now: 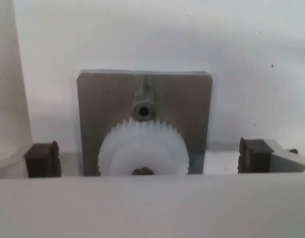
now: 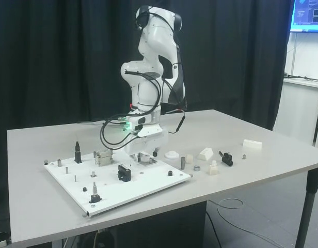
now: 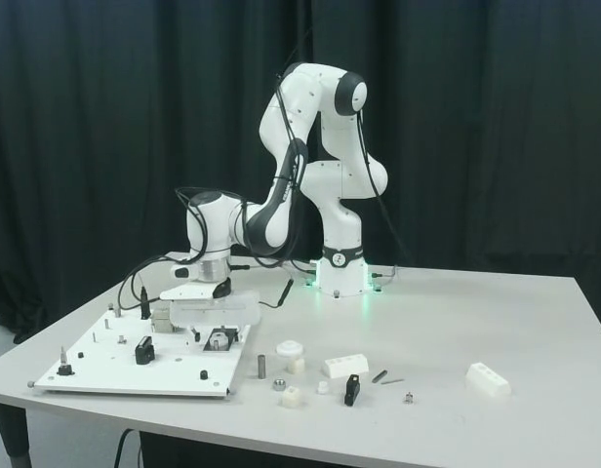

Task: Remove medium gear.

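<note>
Hovered with hand (image 1: 147, 157) spread wide and empty over white medium gear (image 1: 142, 148), seated on its peg on grey plate (image 1: 95, 109) of white board (image 2: 148, 188). Best centred, lowered squarely astride teeth, then closed gently

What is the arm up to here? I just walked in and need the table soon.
The white robot arm is bent low over the white board, its gripper hanging just above a white gear. The gear sits on a grey plate with a bare peg beside it. The jaws stand open on either side of the gear, not yet touching it. Other small parts lie loose on the grey table.
</note>
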Available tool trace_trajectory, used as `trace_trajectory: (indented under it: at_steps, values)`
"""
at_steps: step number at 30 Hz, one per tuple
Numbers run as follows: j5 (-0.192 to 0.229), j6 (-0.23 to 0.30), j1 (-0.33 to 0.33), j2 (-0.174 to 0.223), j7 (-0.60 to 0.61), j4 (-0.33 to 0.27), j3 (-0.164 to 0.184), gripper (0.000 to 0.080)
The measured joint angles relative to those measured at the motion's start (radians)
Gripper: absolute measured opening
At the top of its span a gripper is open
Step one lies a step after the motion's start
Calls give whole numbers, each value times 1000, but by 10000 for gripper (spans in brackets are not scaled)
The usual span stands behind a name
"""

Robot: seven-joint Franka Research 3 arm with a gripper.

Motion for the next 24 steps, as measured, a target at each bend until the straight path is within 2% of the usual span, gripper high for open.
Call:
trace_trajectory:
  at_steps: [7,8,16,17,24]
  values:
    - [11,0,-2,5,-4,4,0,800]
    - [11,0,-3,6,-4,5,0,648]
    - [25,-11,-5,6,-4,6,4,648]
    - [25,-12,-5,6,-4,7,4,395]
    - [27,-19,-6,6,-4,9,4,396]
